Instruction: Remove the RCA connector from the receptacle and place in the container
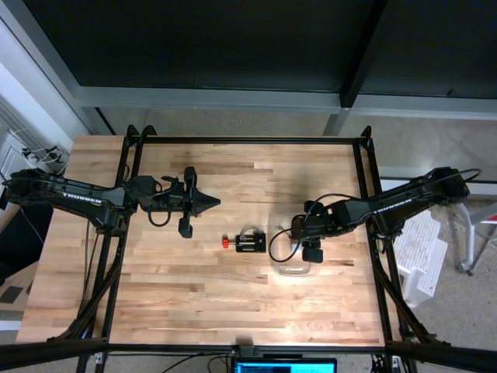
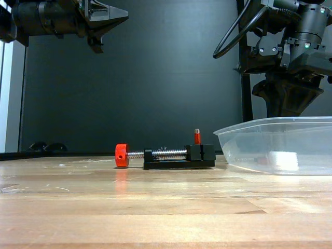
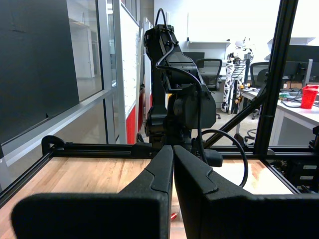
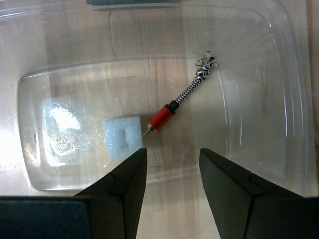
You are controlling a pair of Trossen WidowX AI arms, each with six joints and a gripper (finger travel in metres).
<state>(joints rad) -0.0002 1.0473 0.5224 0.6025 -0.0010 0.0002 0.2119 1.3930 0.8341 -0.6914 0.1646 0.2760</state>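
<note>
High view, right pincer [image 1: 311, 250] over container [image 1: 293, 270], one connector [image 4: 162, 115], left pincer [image 1: 211, 202] aloft

Glossy clear plastic container [image 4: 279, 99], matt wooden table [image 1: 194, 295], perhaps foam block [image 4: 122, 137], matt black left hand [image 3: 173, 149] and right hand [image 4: 172, 152]

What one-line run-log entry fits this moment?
plug: lying in tray beside foam square | right gripper: open above tray | left gripper: shut, high at left | black block: beside tray

A robotics lab: office chairs [image 3: 209, 67], desks [image 3: 295, 112] and glass partitions [image 3: 89, 64] beyond the wooden table [image 1: 233, 303] (black-railed).
</note>
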